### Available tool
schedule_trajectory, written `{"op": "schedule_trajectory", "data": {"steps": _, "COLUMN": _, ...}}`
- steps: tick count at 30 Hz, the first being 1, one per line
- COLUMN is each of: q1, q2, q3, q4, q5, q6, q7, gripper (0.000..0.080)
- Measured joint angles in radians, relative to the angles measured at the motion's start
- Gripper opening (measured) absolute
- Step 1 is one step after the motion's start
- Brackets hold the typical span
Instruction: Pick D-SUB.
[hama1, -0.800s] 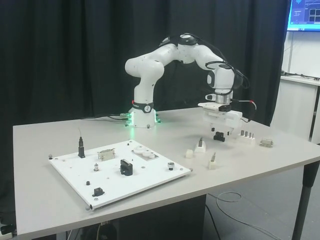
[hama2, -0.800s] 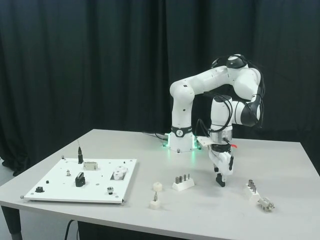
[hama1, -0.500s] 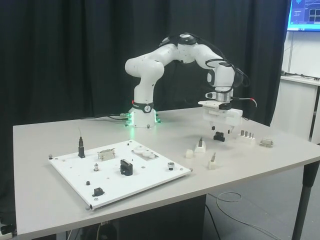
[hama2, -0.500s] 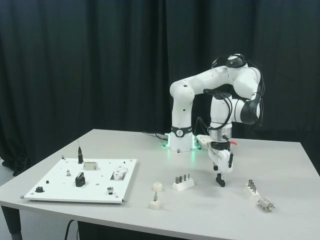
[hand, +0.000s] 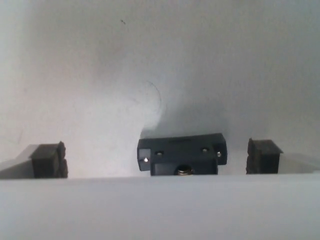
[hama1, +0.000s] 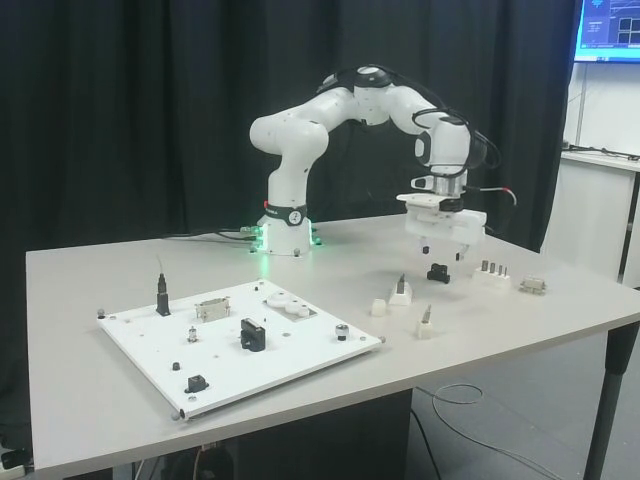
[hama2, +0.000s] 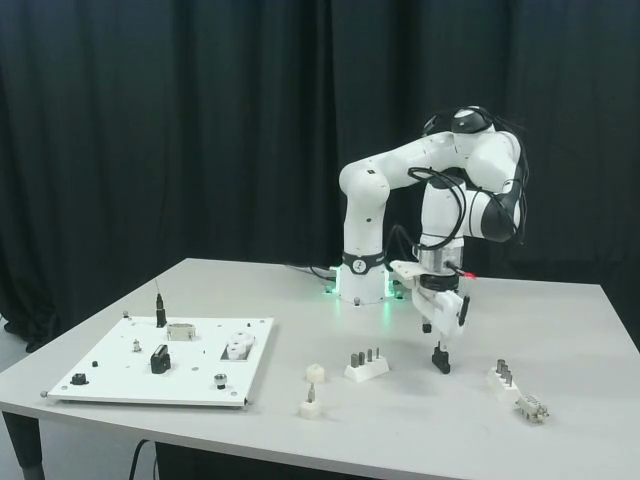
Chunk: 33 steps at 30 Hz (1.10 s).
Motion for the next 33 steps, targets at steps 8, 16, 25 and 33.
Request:
{"op": "schedule_trajectory", "data": {"steps": 8, "q1": 0.004, "q2": 0.0, "q3": -0.017, "q4": -0.002, "q5": -0.012, "q6": 0.0, "q7": -0.155, "gripper": 0.08}}
{"op": "schedule_trajectory", "data": {"steps": 16, "q1": 0.004, "q2": 0.0, "q3": -0.035, "q4": -0.009, "q5": -0.011, "q6": 0.001, "q7": -0.402, "gripper": 0.08}}
{"op": "schedule_trajectory", "data": {"steps": 25, "q1": 0.005, "q2": 0.0, "q3": -0.039, "q4": -0.011, "q5": -0.01, "q6": 0.0, "q7": -0.796, "gripper": 0.08}}
{"op": "schedule_trajectory", "data": {"steps": 33, "q1": 0.005, "q2": 0.0, "q3": -0.039, "q4": -0.01, "q5": -0.009, "q6": -0.018, "q7": -1.237, "gripper": 0.08}}
